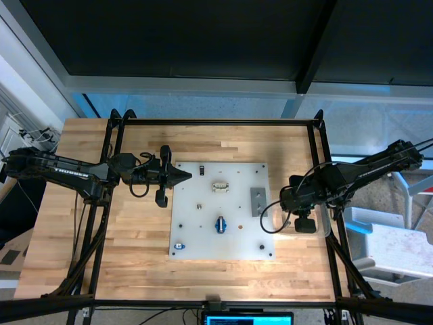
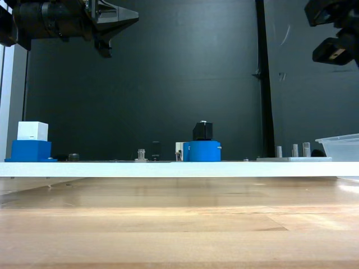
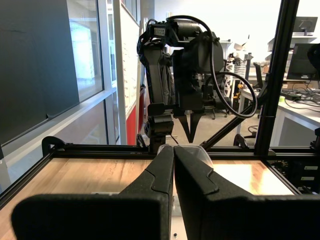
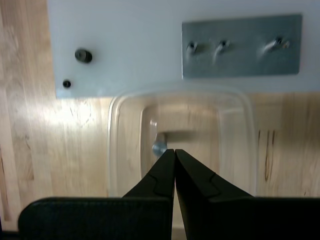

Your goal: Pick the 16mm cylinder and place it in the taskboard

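The right gripper (image 4: pixel 175 150) hangs over the bin (image 4: pixel 114 145), its fingers pressed together with nothing between them. The cylinder (image 4: pixel 159 147) lies on the bin's floor, just beside the fingertips and beneath them, off the board (image 4: pixel 125 45). The left gripper (image 3: pixel 174 148) is raised over the board's left edge and points across it. Its fingers are likewise closed on nothing.

The bin is clear plastic and sits on the table (image 1: pixel 135 237) just off the board's right edge, beside the grey block (image 4: pixel 241 30). The board is a white square plate lying flat in the middle of the table, which is pale wood in glued strips. A black frame (image 1: pixel 216 122) of bars runs round the table. In the low view a dark panel (image 2: pixel 168 73) fills the background. The left wrist view shows glass panels (image 3: pixel 85 55) along one side and desks (image 3: pixel 300 105) beyond the frame.

Counted, there are two grippers, one bin with one cylinder in it, and one board. On the board stand:
- one grey block with three pegs (image 4: pixel 221 46)
- one blue fitting (image 1: pixel 220 224) with a black top
- one beige connector (image 1: pixel 218 185)
- one blue base (image 2: pixel 31 151) carrying one white cube (image 2: pixel 32 130)

Two dark round spots (image 4: pixel 83 55) mark the board's corner nearest the bin.
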